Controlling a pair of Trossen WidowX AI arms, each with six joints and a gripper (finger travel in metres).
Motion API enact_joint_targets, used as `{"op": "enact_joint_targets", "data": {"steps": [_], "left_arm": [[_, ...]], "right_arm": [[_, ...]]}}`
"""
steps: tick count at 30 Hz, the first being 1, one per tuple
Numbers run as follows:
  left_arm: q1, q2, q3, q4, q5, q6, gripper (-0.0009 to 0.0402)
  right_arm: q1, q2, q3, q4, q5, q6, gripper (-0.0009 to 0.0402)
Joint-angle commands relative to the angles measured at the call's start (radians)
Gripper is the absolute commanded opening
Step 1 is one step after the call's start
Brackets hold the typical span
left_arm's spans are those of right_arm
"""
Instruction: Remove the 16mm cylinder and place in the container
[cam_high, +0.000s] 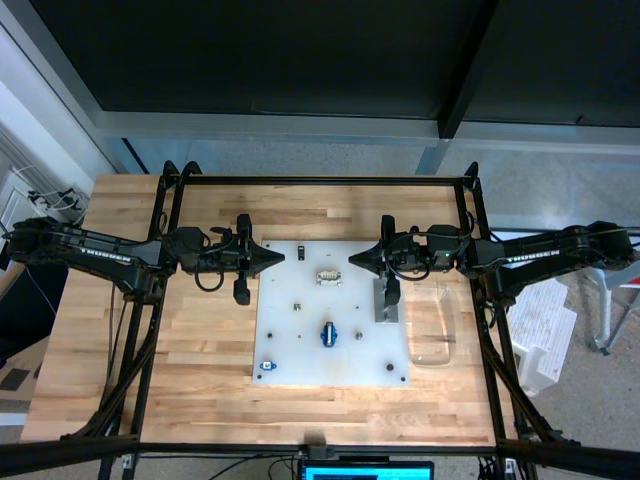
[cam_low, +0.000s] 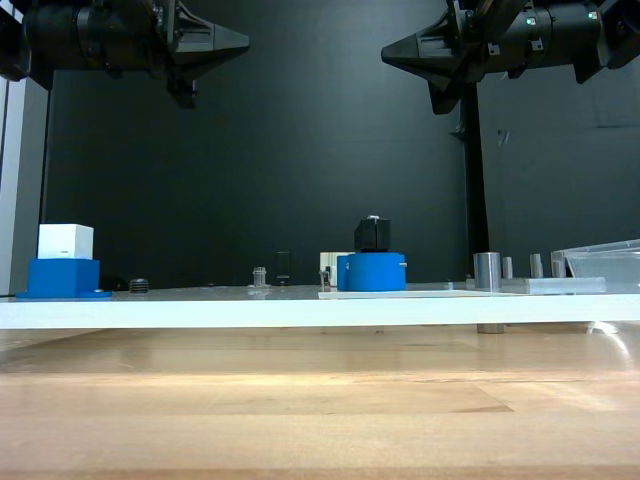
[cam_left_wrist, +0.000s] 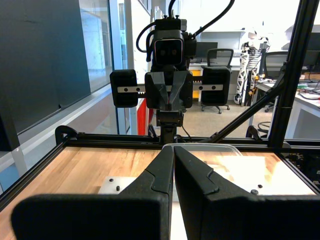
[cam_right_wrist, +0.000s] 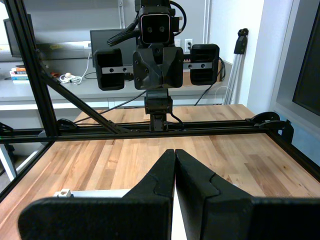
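High view: left gripper (cam_high: 280, 258) and right gripper (cam_high: 353, 258) hover tip to tip above the white board (cam_high: 300, 340), each with fingers clenched on nothing. The 16mm cylinder (cam_low: 487, 270) stands upright on the board, below the right fingers, and the container (cam_high: 450, 330) lies just outward of them. The removal looks unstarted; next, the right fingers should part and descend.

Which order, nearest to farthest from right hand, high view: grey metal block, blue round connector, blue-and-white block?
1. grey metal block, right side of board.
2. blue round connector, board centre.
3. blue-and-white block, near-left corner.
Right hand and left hand hang shut over the board's far half.
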Motion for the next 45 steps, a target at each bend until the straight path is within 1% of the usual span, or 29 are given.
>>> {"op": "enact_joint_targets", "data": {"steps": [1,6,8,10,13,15,18,19,22,23,24,26,27,31,36,45], "left_arm": [[0.0,0.0,0.0,0.0,0.0,0.0,0.0],[0.0,0.0,0.0,0.0,0.0,0.0,0.0],[0.0,0.0,0.0,0.0,0.0,0.0,0.0],[0.0,0.0,0.0,0.0,0.0,0.0,0.0],[0.0,0.0,0.0,0.0,0.0,0.0,0.0],[0.0,0.0,0.0,0.0,0.0,0.0,0.0],[0.0,0.0,0.0,0.0,0.0,0.0,0.0],[0.0,0.001,0.0,0.0,0.0,0.0,0.0],[0.0,0.0,0.0,0.0,0.0,0.0,0.0],[0.0,0.0,0.0,0.0,0.0,0.0,0.0],[0.0,0.0,0.0,0.0,0.0,0.0,0.0],[0.0,0.0,0.0,0.0,0.0,0.0,0.0],[0.0,0.0,0.0,0.0,0.0,0.0,0.0],[0.0,0.0,0.0,0.0,0.0,0.0,0.0],[0.0,0.0,0.0,0.0,0.0,0.0,0.0],[0.0,0.0,0.0,0.0,0.0,0.0,0.0]], "right_arm": [[0.0,0.0,0.0,0.0,0.0,0.0,0.0],[0.0,0.0,0.0,0.0,-0.002,0.008,0.0],[0.003,0.0,0.01,-0.024,-0.004,0.058,0.0],[0.011,0.0,0.041,-0.127,-0.003,0.08,0.0],[0.042,0.014,0.111,-0.333,0.019,0.081,0.0],[0.063,0.031,0.16,-0.451,0.019,0.09,0.0],[0.091,0.069,0.237,-0.613,0.024,0.125,0.0],[0.101,0.085,0.262,-0.664,0.03,0.132,0.0],[0.132,0.138,0.338,-0.808,0.033,0.142,0.0],[0.143,0.158,0.364,-0.853,0.04,0.146,0.0],[0.155,0.18,0.389,-0.895,0.057,0.15,0.0],[0.176,0.221,0.439,-0.967,0.077,0.15,0.0],[0.186,0.241,0.461,-0.996,0.079,0.15,0.0],[0.212,0.317,0.538,-1.091,0.079,0.167,0.0],[0.23,0.393,0.612,-1.197,0.079,0.2,0.0],[0.255,0.496,0.734,-1.401,0.077,0.351,0.0]]}}
